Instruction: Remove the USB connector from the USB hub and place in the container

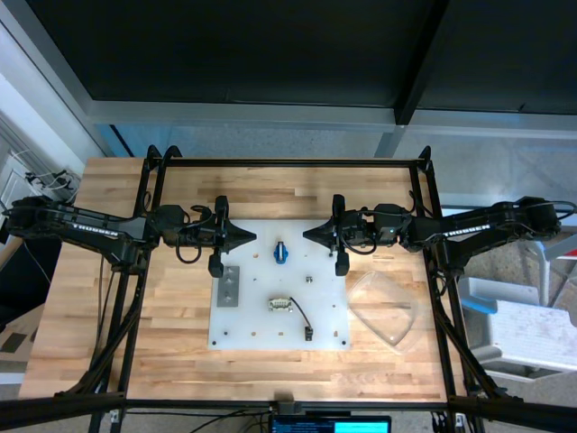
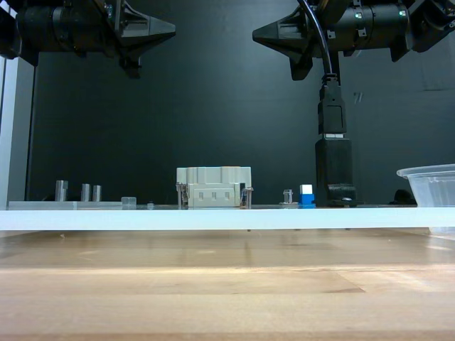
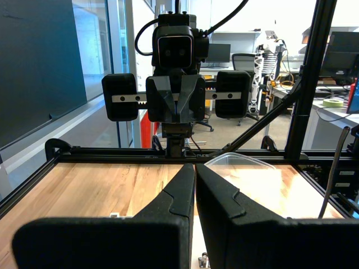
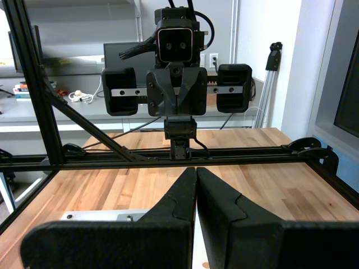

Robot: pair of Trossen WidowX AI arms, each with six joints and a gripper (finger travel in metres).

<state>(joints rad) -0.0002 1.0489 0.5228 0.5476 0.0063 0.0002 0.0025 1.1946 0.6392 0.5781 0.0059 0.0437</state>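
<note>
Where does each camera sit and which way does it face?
High: above near edge, looking down at white board; left gripper and right gripper shut, tips facing.
Low: table height, near edge, looking level; both grippers overhead.
Left wrist: on left arm, facing right gripper.
Right wrist: on right arm, facing left gripper.
Shared: high and low show the container.

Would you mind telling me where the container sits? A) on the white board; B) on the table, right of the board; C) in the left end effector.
B: the container lies on the table beside the board's right edge; the left end effector and right end effector hover shut over the board's far part.
</note>
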